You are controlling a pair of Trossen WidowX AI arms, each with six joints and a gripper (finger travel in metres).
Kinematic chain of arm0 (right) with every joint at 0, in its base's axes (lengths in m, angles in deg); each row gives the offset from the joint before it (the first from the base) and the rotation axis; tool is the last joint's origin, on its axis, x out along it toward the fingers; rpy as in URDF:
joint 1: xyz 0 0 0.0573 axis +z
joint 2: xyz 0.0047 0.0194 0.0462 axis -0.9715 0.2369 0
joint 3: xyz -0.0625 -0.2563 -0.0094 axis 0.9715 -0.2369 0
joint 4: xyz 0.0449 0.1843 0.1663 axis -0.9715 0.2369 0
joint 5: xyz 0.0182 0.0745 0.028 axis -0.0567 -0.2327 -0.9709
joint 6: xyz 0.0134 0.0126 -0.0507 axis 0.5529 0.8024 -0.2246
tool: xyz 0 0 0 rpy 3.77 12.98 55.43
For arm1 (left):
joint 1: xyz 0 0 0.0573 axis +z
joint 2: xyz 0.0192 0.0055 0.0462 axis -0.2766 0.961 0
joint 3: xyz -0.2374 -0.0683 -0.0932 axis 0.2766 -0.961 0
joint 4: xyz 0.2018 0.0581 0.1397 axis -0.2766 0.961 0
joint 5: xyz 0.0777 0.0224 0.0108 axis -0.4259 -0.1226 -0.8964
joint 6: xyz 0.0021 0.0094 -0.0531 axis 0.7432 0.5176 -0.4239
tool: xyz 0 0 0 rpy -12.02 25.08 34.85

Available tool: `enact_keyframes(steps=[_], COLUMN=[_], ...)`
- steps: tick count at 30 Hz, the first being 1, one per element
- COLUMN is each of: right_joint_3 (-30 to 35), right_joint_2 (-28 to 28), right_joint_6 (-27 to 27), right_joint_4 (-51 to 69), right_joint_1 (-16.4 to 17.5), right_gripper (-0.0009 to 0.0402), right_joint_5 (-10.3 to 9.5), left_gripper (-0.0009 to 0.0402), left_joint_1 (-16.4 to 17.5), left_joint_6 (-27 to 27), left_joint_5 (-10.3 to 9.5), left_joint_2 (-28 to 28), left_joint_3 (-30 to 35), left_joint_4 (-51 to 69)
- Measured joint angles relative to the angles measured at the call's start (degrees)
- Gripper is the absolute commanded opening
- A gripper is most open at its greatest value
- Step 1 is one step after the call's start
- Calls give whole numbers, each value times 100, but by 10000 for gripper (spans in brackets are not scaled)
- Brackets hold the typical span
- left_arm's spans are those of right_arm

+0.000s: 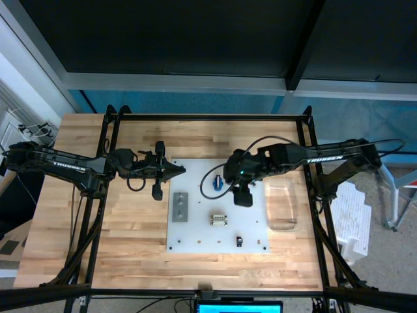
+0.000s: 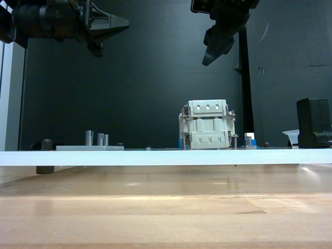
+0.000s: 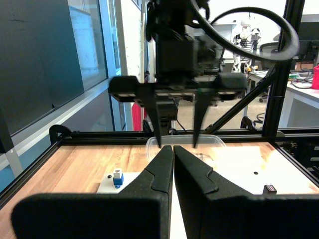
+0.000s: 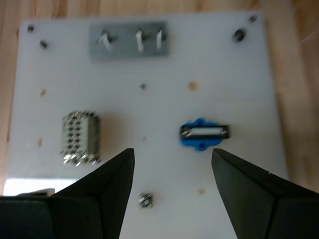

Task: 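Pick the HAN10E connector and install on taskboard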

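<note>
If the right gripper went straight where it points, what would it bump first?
Probably the bare white taskboard, landing between the connector and the blue part. The right gripper hangs above it, jaws open. The left gripper sits parked high over its left edge, jaws shut.

high view: above the near edge, looking down and away, far; covers the whole tabletop (image 1: pixel 130 261).
low view: tabletop height, level, close to the taskboard (image 2: pixel 155 157) edge.
left wrist view: along the left gripper (image 3: pixel 173 149), level, facing the right gripper (image 3: pixel 177 144).
right wrist view: steeply down from over the taskboard, near.
shared: HAN10E connector (image 1: pixel 218 220) in high, low and right wrist views.
</note>
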Motion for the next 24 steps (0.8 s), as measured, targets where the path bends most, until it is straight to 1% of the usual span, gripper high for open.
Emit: enact_keyframes(steps=[7,15,18,21,23,24], right_joint_3=[-754,-1668,-1978,-2264,-2463,-2559], right_joint_2=[-782,-1611,-1880,-2105,-2234,-2286], right_joint_6=[-247,-297,-343,-367,-354,-334], right_joint_4=[-933,-2271,-2706,-3152,-3477,-3661], right_joint_1=[-254,-411,-437,-437,-435,-437], right_gripper=[128,35,-1,5,3,0], right_joint_5=[-2,-11,-59,-68,-76,-116], left_gripper=[1,1,1,1,1,1], left_joint_1=[0,0,0,0,0,0], left_joint_6=[2,0,0,2,2,2], left_joint_5=[0,0,0,0,0,0], left_joint_2=[0,0,0,0,0,0], left_joint_3=[2,0,0,0,2,2], left_joint_4=[2,0,2,2,0,2])
